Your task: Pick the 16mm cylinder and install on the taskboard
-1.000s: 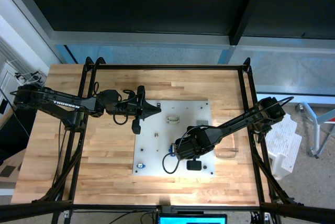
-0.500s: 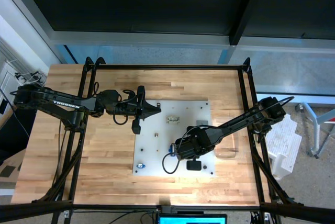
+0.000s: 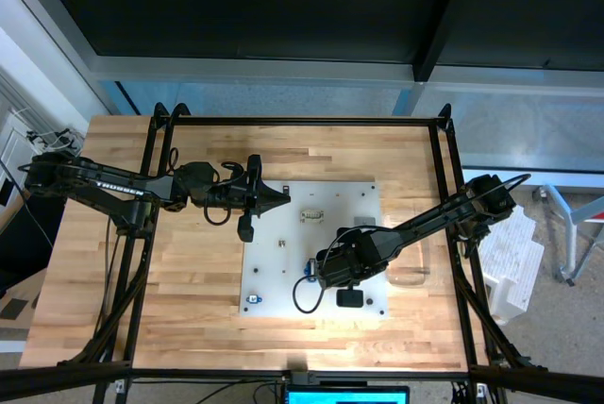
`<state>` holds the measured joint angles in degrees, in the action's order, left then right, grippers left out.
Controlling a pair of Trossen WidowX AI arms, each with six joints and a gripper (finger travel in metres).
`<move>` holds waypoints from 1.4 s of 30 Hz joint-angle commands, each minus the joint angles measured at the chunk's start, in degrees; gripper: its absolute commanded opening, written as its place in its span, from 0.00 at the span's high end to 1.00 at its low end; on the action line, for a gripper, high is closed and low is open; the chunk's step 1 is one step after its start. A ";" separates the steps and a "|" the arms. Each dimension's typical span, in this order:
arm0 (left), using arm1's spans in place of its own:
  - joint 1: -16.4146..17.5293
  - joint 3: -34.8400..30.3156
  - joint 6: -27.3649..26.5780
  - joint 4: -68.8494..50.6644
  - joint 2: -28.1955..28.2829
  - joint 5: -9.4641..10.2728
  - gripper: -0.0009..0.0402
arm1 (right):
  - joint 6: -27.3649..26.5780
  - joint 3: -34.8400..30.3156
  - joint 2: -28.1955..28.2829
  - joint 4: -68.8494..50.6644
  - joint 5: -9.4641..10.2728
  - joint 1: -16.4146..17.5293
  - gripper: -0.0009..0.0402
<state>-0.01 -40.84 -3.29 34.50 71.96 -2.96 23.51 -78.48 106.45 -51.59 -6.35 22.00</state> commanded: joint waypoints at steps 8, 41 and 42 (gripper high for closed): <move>0.00 -0.02 0.02 0.00 0.02 0.00 0.98 | 0.04 0.02 0.07 -0.17 -0.15 -0.04 0.95; 0.00 -0.02 0.02 0.00 0.02 0.00 0.98 | 0.11 0.24 0.07 -0.28 -1.60 -0.11 0.95; 0.00 -0.02 0.00 0.00 0.02 0.00 0.98 | 0.11 0.24 0.07 -0.24 -1.55 -0.11 0.95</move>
